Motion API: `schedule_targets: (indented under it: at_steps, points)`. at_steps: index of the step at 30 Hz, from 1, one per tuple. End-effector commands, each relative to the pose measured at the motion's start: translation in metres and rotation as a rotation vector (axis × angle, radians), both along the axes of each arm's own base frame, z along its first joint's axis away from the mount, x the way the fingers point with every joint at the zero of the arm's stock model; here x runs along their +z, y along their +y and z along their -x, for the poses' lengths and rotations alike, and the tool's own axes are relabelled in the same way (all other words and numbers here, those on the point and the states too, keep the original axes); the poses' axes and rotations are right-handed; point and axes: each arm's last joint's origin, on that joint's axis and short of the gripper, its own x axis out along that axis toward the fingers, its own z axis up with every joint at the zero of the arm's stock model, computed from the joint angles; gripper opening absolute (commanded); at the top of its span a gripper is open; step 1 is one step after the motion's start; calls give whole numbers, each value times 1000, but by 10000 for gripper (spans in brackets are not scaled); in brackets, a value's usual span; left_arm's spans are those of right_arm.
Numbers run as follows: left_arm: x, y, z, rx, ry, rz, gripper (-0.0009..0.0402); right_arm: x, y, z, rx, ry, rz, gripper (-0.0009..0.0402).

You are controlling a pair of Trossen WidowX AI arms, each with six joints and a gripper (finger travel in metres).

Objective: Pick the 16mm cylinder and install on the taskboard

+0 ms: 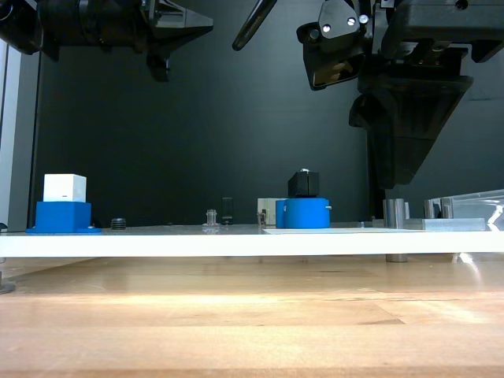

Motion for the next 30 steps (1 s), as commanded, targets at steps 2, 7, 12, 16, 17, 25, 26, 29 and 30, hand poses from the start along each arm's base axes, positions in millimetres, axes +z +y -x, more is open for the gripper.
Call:
schedule_targets:
  at_steps: [2, 7, 12, 16, 17, 25, 26, 29, 30]
  points:
    - [0, 0, 0, 0, 0, 0, 0, 1, 0, 0, 0, -4, -1, 185]
    - [0, 0, 0, 0, 0, 0, 0, 13, -2, 4, 26, -36, -8, 185]
    - [0, 0, 0, 0, 0, 0, 0, 33, -5, 12, 62, -87, -19, 185]
    - [0, 0, 0, 0, 0, 0, 0, 42, -10, 23, 103, -59, -1, 185]
    - [0, 0, 0, 0, 0, 0, 0, 44, -10, 25, 117, -54, 4, 185]
    - [0, 0, 0, 0, 0, 0, 0, 61, -15, 39, 189, -84, 9, 185]
    - [0, 0, 0, 0, 0, 0, 0, 63, -16, 40, 191, -87, 8, 185]
    - [0, 0, 0, 0, 0, 0, 0, 66, -17, 43, 193, -102, 13, 185]
    - [0, 0, 0, 0, 0, 0, 0, 68, -18, 44, 194, -111, 11, 185]
